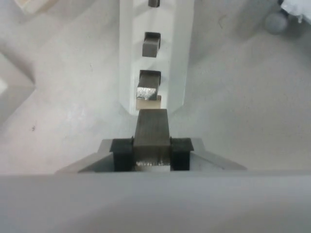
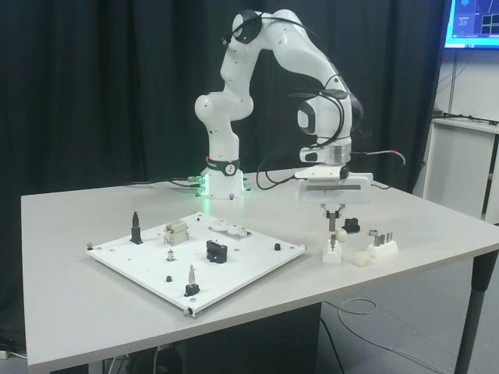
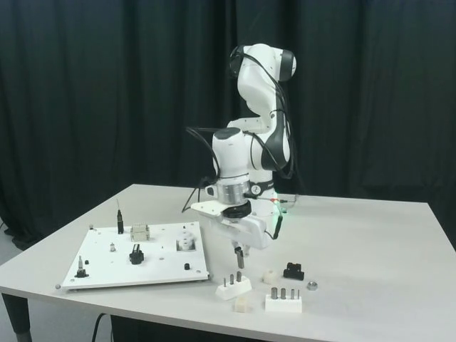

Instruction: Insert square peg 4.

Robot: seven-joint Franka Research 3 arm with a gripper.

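My gripper (image 1: pixel 151 154) is shut on a grey square peg (image 1: pixel 152 127), gripped between the two black fingers (image 1: pixel 121 151). The peg hangs upright, its lower end just over the near end of a narrow white peg holder (image 1: pixel 177 58). An open slot (image 1: pixel 148 103) shows there, and other square pegs (image 1: pixel 149 85) stand further along. In the first room view the gripper (image 2: pixel 334 215) holds the peg (image 2: pixel 334 226) a little above this holder (image 2: pixel 333 252). From the second room camera the gripper (image 3: pixel 237 249) is over the same holder (image 3: pixel 234 287).
A second white holder (image 2: pixel 382 248) with pegs, a small white block (image 2: pixel 362 259) and a black part (image 2: pixel 352 226) lie close by on the grey table. The white task board (image 2: pixel 249 261) with several fixtures lies beside them, in front of the arm's base.
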